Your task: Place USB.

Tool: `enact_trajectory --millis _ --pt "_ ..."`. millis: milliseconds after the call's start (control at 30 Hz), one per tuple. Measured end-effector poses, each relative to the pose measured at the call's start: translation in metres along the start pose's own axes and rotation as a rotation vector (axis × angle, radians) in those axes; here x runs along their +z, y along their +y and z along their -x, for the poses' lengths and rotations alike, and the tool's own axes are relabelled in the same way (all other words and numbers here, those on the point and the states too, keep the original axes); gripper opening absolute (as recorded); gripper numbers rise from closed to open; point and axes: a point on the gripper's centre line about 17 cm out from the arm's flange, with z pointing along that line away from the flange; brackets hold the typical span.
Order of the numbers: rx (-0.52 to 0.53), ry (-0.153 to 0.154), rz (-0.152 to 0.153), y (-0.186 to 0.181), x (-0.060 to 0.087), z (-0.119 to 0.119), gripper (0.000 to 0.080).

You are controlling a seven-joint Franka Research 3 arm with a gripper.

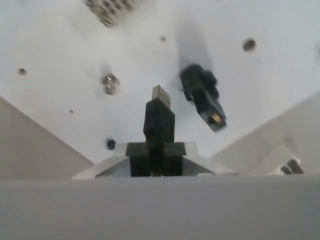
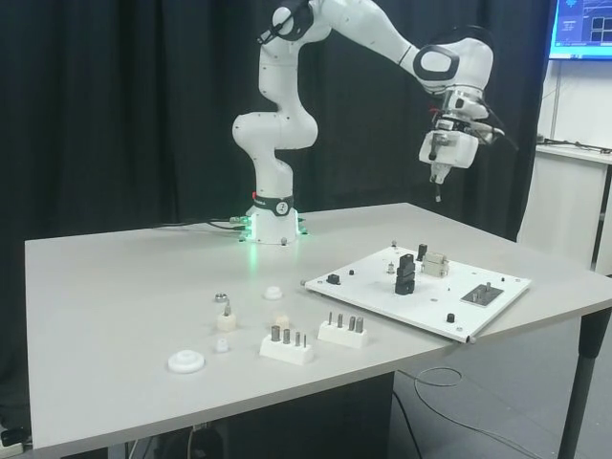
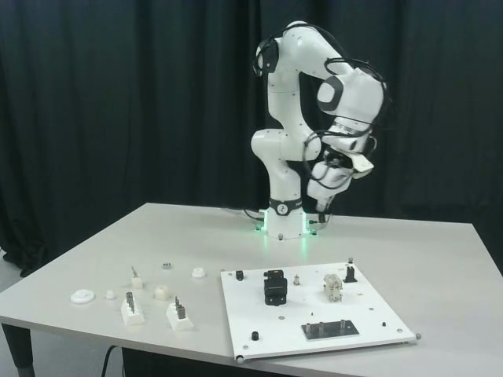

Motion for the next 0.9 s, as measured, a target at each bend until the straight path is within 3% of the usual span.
enact_trajectory --millis 467,900 --pt "0.223 -0.017 -0.026 0.051 0.020 0.066 0.0052" --pt "0.439 -0.042 -0.065 0.090 0.048 0.135 0.0052"
